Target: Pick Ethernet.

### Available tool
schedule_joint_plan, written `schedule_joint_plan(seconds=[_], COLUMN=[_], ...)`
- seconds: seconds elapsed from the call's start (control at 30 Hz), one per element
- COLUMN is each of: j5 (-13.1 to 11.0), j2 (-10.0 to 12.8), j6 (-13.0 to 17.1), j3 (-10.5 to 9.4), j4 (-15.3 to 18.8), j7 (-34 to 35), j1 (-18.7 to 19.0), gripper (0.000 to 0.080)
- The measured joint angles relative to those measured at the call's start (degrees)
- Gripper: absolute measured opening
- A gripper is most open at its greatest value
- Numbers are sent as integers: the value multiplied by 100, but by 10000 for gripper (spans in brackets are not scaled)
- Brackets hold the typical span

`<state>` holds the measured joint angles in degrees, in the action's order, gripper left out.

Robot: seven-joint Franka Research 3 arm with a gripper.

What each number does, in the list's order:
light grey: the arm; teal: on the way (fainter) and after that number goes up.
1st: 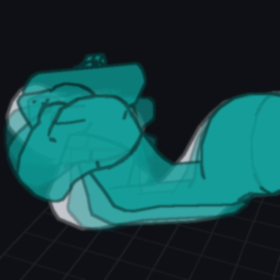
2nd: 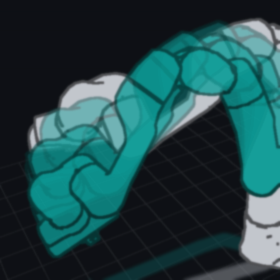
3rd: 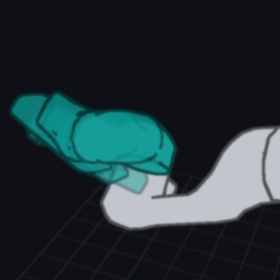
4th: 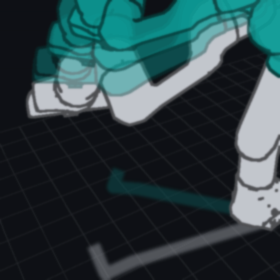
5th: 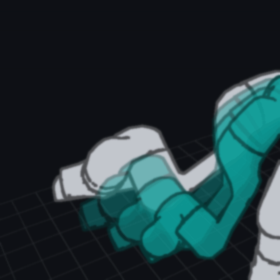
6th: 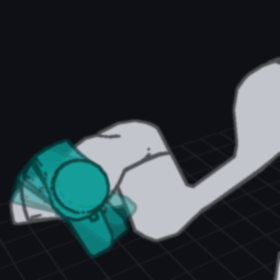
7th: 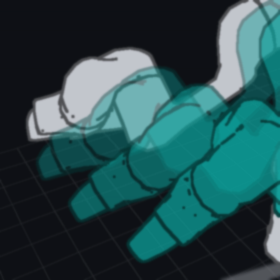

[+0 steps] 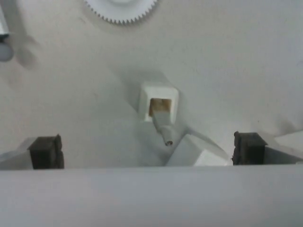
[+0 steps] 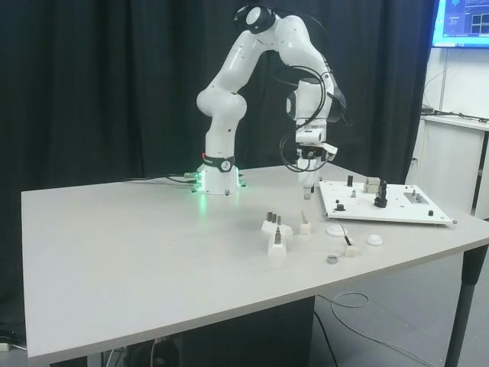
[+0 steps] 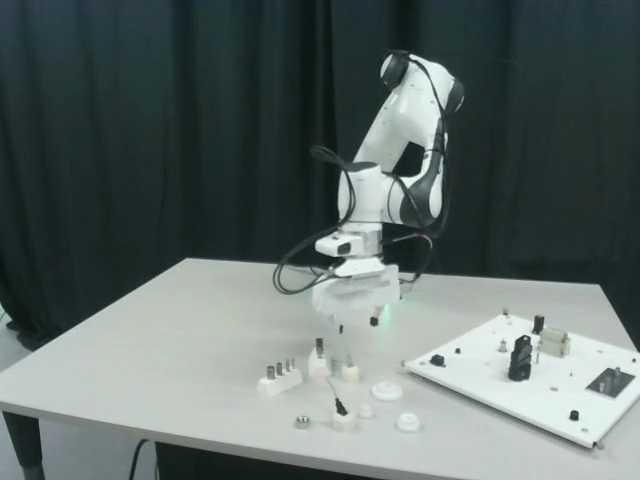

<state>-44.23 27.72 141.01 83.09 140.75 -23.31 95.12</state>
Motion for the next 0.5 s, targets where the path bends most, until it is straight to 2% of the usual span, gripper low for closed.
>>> schedule_joint_plan(seconds=[0.23,0.5], j5=[-158,-334], j2=[0,0], j6=[7,139], j3=[-209,-620], j4=[3,-5], j7=[-232,-563], j1=[-318,-742], gripper=[800,800])
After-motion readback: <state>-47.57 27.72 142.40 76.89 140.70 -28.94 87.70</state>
